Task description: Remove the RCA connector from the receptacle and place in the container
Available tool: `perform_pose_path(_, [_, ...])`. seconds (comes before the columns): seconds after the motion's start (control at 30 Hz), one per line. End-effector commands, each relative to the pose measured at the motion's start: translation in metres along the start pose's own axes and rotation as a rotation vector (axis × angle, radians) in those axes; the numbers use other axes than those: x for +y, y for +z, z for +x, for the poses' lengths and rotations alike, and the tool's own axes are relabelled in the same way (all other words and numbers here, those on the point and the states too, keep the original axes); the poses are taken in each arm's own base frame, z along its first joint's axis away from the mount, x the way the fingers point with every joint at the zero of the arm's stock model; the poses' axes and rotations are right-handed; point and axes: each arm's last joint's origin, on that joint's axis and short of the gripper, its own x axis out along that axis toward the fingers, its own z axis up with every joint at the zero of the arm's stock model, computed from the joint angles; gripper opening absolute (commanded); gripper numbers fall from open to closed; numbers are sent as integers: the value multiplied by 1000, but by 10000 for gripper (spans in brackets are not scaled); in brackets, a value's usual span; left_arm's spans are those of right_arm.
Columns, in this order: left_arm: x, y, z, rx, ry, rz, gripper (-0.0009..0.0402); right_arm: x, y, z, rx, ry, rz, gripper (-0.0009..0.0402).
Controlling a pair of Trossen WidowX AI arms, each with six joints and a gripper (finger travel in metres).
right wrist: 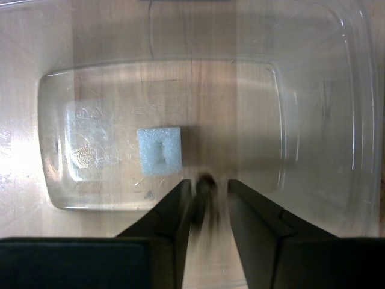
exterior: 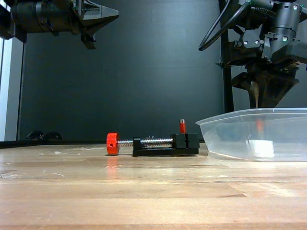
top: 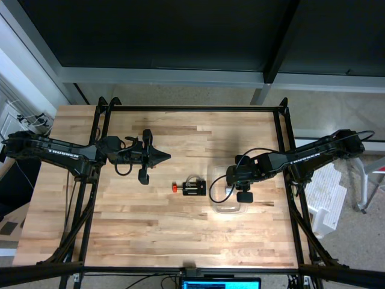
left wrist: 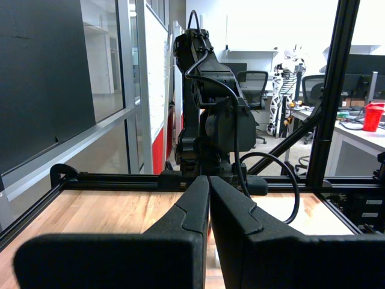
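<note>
My right gripper (top: 231, 189) (exterior: 259, 101) (right wrist: 208, 184) hangs open, pointing down over the container (top: 227, 208) (exterior: 225, 136) (right wrist: 252, 114), a clear plastic tub. The RCA connector (right wrist: 204, 197) is a dark, smeared streak between the fingertips, close to one finger. A reddish smear (exterior: 259, 125) shows inside the tub below the tips. The receptacle (top: 194, 188) (exterior: 165, 143), a black fixture with a red knob (exterior: 112, 143), sits just left of the tub. A short red stub (exterior: 182, 126) stands up from it. My left gripper (top: 161, 158) (left wrist: 209, 198) is shut, high at the left.
A small white foam square (right wrist: 159, 150) (exterior: 261, 148) lies on the tub's floor. A black frame (top: 192, 109) borders the wooden table (top: 150, 223). A looped cable (top: 219, 191) hangs from the right arm beside the tub.
</note>
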Motion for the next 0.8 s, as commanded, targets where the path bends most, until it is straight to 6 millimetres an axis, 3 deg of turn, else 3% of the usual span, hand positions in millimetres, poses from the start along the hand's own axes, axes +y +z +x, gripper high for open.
perform_pose_path(0.03, [0,0,0,0,0,0,0,0,1,0,-3,-3,0,118])
perform_pose_path(0.27, [0,0,0,0,0,0,0,0,1,0,-4,-10,0,147])
perform_pose_path(0.5, [0,0,0,0,0,0,0,0,2,-2,-7,-7,-4,148])
perform_pose_path(0.8, [0,0,0,0,0,0,0,-4,25,-34,-128,17,-35,126])
